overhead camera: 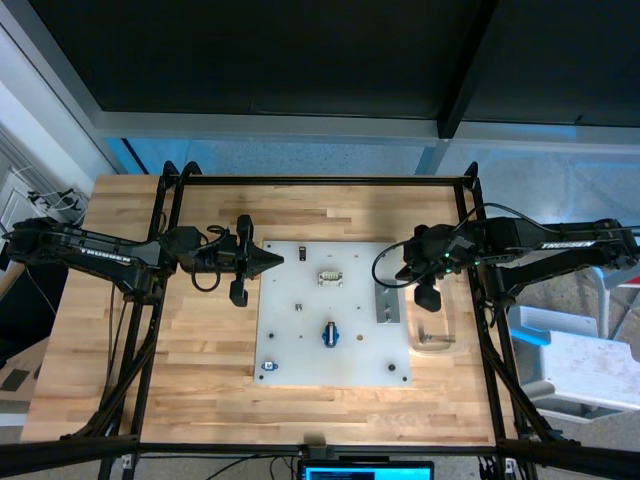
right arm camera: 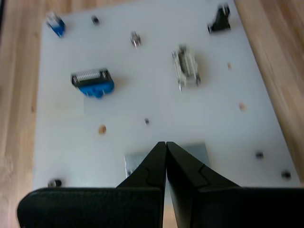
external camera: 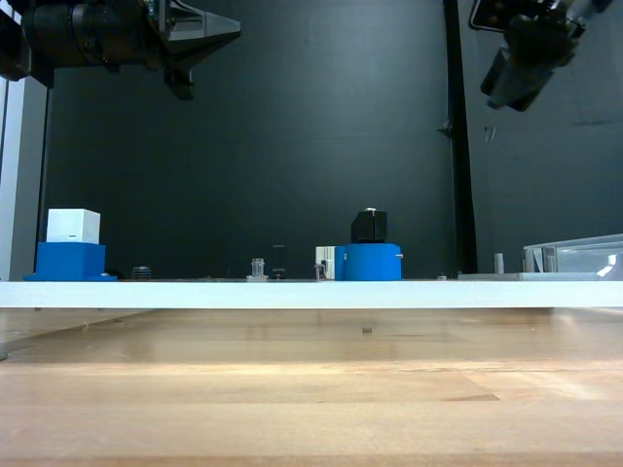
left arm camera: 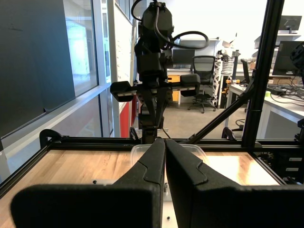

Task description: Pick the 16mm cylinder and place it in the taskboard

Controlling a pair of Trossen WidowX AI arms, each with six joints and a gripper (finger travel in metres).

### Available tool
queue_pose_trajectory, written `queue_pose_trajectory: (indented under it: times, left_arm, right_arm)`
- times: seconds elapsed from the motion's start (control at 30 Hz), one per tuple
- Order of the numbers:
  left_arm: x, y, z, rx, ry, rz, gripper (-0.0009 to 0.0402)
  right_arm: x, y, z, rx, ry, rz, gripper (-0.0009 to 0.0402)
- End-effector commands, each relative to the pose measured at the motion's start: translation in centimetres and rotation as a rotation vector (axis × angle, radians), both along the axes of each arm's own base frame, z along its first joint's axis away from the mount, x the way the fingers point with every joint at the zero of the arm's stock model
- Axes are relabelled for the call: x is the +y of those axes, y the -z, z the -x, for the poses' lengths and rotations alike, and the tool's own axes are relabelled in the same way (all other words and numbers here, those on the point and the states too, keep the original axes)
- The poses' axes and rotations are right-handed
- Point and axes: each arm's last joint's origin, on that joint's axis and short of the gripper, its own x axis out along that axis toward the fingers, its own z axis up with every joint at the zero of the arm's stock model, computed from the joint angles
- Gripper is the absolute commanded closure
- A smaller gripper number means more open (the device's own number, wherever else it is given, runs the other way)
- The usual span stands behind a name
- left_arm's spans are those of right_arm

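A lab, with desks (left arm camera: 281,102), swivel chair (left arm camera: 203,66), monitors (left arm camera: 290,23).

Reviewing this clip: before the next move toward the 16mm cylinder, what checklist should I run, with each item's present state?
1. Left gripper high by the left edge of the large flat white square taskboard, jaws shut, empty: ok.
2. Right gripper high over the grey metal block, empty: ok.
3. Right jaws open for a pick: not ok, shut.
4. Small silvery-tan metal 16mm cylinder located: cannot tell.
5. Clear plastic tray beside the taskboard, nothing over it but the right arm: ok.
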Motion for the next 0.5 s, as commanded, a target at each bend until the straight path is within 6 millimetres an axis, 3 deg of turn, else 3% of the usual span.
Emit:
queue_pose_trajectory:
  times: [0.03,0.5]
  left_arm:
    - [0.0,0.0,0.0,0.0,0.0,0.0,0.0393]
    - [0.0,0.0,0.0,0.0,0.0,0.0,0.0393]
  right_arm:
    - [0.5,0.2,0.3,0.06,-0.003,-0.015,0.0393]
    - [2.5,0.0,1.6,0.304,-0.032,-0.036,0.0393]
